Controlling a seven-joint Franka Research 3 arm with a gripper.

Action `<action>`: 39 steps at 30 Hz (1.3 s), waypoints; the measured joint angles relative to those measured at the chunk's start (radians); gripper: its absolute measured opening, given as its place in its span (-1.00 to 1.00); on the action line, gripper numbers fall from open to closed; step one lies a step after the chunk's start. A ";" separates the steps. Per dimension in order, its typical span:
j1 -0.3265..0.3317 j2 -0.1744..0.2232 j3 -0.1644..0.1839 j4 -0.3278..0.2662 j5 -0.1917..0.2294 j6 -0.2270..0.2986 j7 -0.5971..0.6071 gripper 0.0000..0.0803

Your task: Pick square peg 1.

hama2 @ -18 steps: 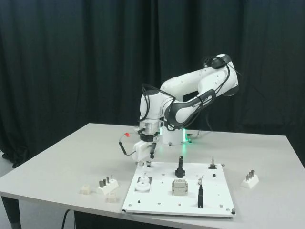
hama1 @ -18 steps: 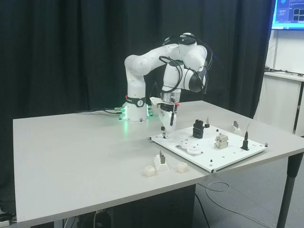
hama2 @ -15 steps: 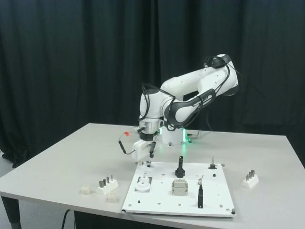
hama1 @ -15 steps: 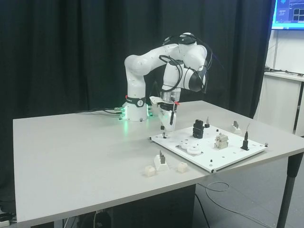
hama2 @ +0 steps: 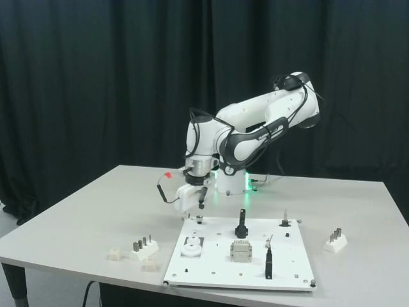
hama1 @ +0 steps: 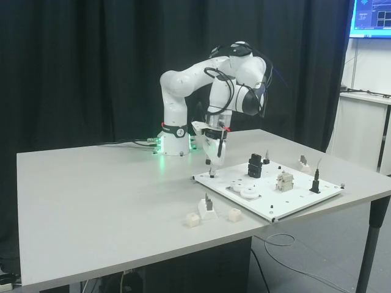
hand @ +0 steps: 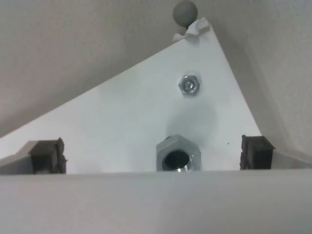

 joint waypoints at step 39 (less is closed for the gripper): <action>-0.005 0.002 -0.078 -0.018 -0.056 0.054 -0.518 0.99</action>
